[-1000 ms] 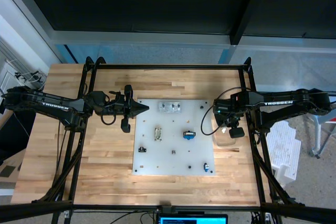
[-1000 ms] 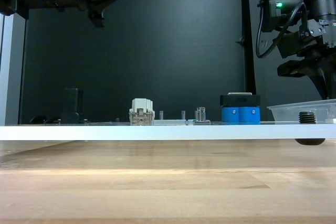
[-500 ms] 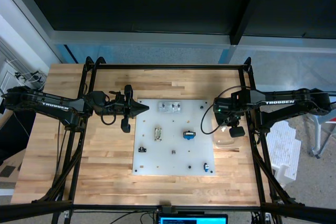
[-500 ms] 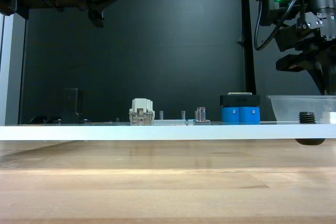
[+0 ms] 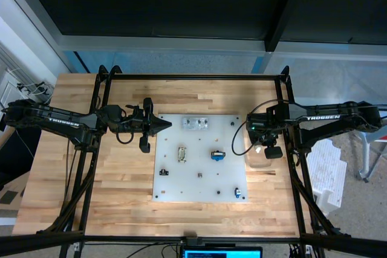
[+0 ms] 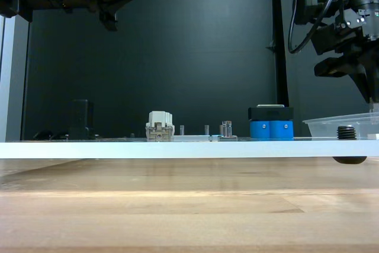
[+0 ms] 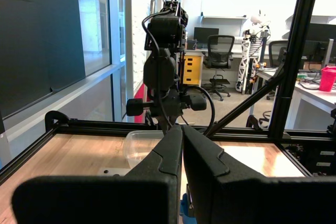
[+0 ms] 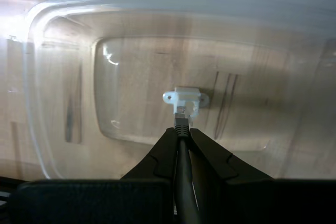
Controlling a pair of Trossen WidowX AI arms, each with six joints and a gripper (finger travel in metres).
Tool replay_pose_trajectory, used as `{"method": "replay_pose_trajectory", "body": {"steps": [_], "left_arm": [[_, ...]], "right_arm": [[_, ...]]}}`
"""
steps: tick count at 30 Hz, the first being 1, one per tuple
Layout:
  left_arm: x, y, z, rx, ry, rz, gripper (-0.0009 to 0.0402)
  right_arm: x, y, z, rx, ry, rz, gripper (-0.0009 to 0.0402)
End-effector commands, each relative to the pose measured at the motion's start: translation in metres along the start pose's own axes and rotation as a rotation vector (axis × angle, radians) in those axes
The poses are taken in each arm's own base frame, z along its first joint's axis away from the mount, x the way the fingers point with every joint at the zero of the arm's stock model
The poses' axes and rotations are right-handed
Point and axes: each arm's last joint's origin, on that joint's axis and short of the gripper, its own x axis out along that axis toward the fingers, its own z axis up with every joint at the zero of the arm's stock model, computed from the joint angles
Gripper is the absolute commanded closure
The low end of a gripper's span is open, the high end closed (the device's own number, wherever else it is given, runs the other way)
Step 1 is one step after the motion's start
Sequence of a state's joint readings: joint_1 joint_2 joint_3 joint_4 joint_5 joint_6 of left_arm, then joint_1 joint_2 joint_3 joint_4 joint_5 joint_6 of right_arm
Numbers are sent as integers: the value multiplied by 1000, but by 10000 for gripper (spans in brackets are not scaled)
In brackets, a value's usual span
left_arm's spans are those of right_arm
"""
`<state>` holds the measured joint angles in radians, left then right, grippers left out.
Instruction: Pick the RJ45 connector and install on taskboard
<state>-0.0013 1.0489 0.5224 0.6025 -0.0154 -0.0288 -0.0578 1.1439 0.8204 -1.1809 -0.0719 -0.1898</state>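
Both pincers closed, right pincer [image 8: 181, 131] gripping RJ45 connector [image 8: 182, 101] above tray [image 8: 50, 77], left pincer [image 5: 167, 125] over taskboard [image 5: 199, 187]

wooden table [image 5: 91, 197] | taskboard [image 5: 181, 179] — centre | clear tray [image 5: 260, 165] — just beside its right edge

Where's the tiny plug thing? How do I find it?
Find the clear tray right of the white taskboard. Above it, the right gripper pinches the RJ45 connector; the left gripper hovers shut over the board's far-left corner. It's the only pale, eared piece.
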Motion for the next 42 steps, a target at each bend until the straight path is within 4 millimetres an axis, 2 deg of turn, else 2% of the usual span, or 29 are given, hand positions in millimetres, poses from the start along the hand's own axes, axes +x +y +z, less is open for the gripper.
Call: {"method": "replay_pose_trajectory", "body": {"steps": [1, 8, 17, 28, 35, 42], "left_arm": [[0, 0, 0, 0, 0, 0, 393], [0, 0, 0, 0, 0, 0, 393], [0, 0, 0, 0, 0, 0, 393], [0, 0, 0, 0, 0, 0, 393], [0, 0, 0, 0, 0, 0, 393], [0, 0, 0, 0, 0, 0, 393]], "right_arm": [[-6, 4, 3, 12, -13, -2, 393], [-25, 21, 12, 31, -45, -49, 393], [-38, 49, 18, 107, -87, -23, 393], [-43, 84, 37, 151, -72, 4, 393], [-45, 108, 62, 141, -57, 11, 393], [-41, 123, 79, 161, -36, 8, 393]]}}
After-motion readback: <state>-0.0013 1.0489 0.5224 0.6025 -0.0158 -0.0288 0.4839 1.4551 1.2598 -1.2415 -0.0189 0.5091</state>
